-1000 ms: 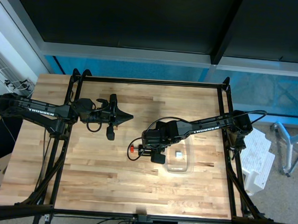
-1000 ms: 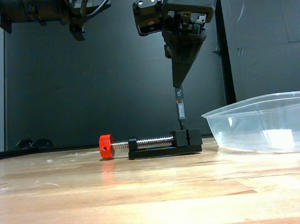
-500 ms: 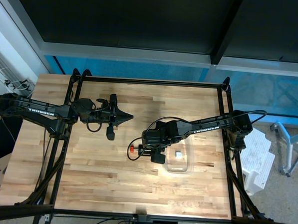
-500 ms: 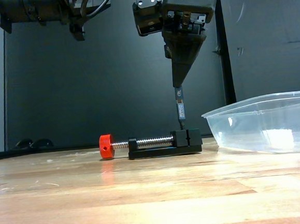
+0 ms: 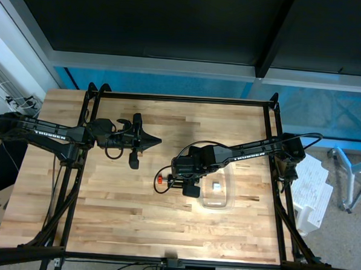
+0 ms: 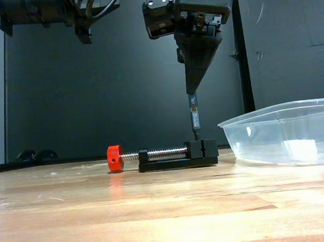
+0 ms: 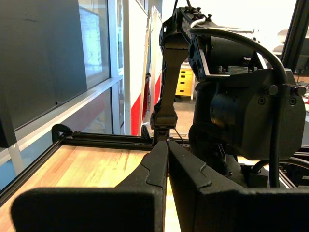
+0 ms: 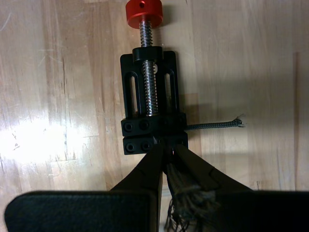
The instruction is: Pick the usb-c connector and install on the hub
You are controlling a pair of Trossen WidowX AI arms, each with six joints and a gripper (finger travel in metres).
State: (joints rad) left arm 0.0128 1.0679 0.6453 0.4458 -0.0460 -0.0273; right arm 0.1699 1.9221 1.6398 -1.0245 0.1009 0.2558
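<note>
The hub (image 6: 176, 156) is a black block with a threaded screw and a red knob (image 5: 160, 180), lying flat on the wood. A thin dark cord stub (image 8: 212, 126) sticks out of its side. My right gripper (image 6: 191, 92) points straight down over the hub's block end (image 8: 153, 135), shut on the usb-c connector (image 6: 195, 118). The connector is a thin dark strip that hangs upright, with its lower end touching the top of the block. My left gripper (image 5: 158, 140) is parked in the air at the back left with its fingers (image 7: 159, 162) pressed together and nothing in them.
A clear plastic tray (image 6: 286, 133) stands just right of the hub, with a small white piece (image 5: 216, 186) inside. A black frame (image 5: 182, 99) runs around the wooden table.
</note>
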